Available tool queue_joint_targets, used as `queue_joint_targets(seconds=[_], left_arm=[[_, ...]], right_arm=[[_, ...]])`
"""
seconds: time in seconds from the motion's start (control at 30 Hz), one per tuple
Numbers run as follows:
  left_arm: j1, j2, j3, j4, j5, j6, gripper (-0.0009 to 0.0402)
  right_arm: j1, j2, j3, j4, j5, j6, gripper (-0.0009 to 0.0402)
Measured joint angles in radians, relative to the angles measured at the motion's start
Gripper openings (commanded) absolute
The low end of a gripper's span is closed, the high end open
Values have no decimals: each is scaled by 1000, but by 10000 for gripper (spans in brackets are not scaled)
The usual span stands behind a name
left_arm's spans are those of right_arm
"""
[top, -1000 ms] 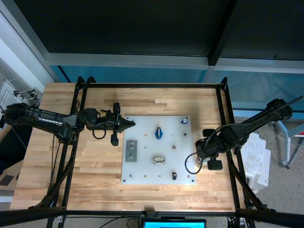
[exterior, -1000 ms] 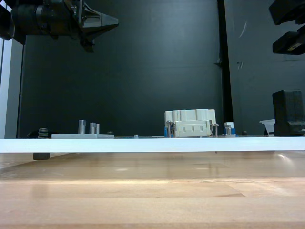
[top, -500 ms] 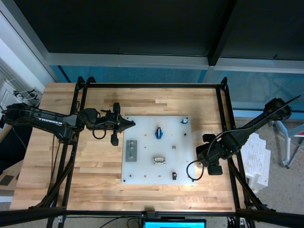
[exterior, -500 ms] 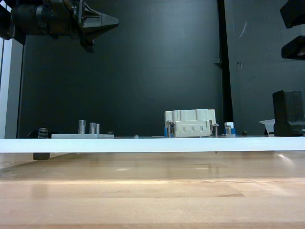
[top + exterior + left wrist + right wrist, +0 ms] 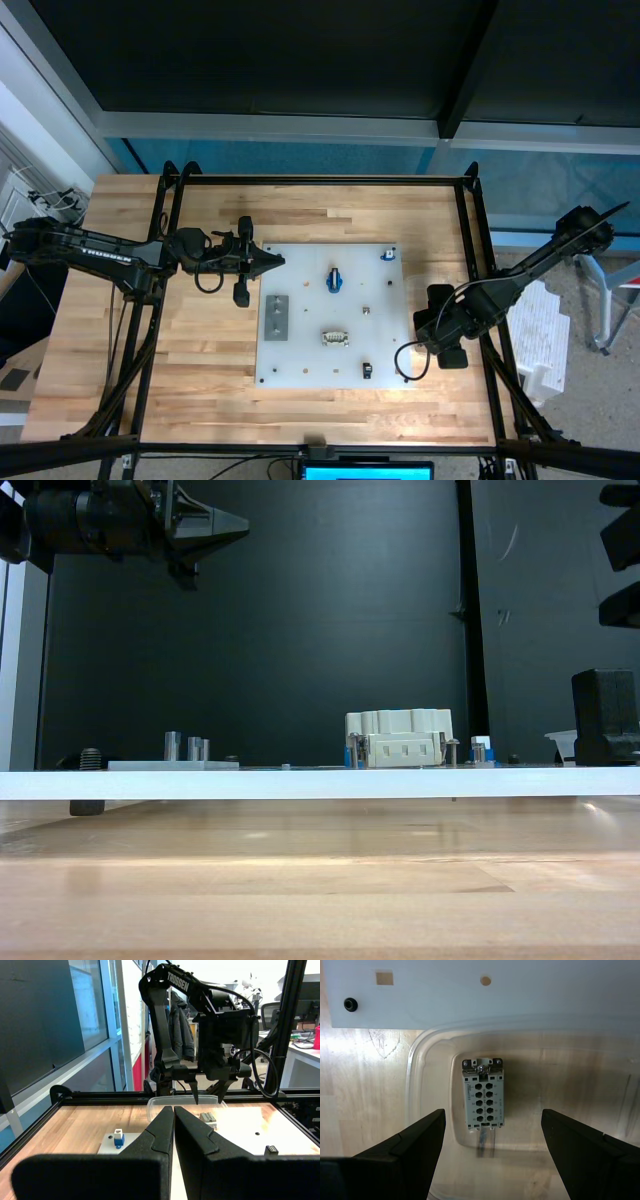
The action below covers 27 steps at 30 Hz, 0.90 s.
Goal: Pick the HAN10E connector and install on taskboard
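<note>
Inside the clear tray [image 5: 413, 1067], just beside the taskboard [image 5: 530, 995], lies the HAN10E connector [image 5: 483, 1101], with the right gripper [image 5: 492, 1115] above it, fingers spread. An off-centre descent could clip the tray wall or tip the plug. Far across the taskboard from the tray, the left gripper [image 5: 174, 1116] hangs above the worktop [image 5: 200, 350], fingers pressed together.

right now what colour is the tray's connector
HAN10E connector: light grey, clearest in right wrist view. Right gripper hovers above it; left gripper over taskboard's corner.

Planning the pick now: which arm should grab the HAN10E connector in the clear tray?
Right. The right gripper hangs open directly above the HAN10E connector in the clear tray, fingers either side. The left gripper is shut, up at the opposite edge of the taskboard.
</note>
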State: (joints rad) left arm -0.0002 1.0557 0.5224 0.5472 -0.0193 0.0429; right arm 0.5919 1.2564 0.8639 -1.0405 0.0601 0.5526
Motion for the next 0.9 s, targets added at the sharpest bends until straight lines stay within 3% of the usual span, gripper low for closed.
queue_joint_targets(seconds=[0.4, 0.9], left_arm=[[0, 0, 0, 0, 0, 0, 1], [0, 0, 0, 0, 0, 0, 1]], right_arm=[[11, 30, -79, 124, 0, 8, 292], [16, 62, -159, 235, 0, -9, 291]])
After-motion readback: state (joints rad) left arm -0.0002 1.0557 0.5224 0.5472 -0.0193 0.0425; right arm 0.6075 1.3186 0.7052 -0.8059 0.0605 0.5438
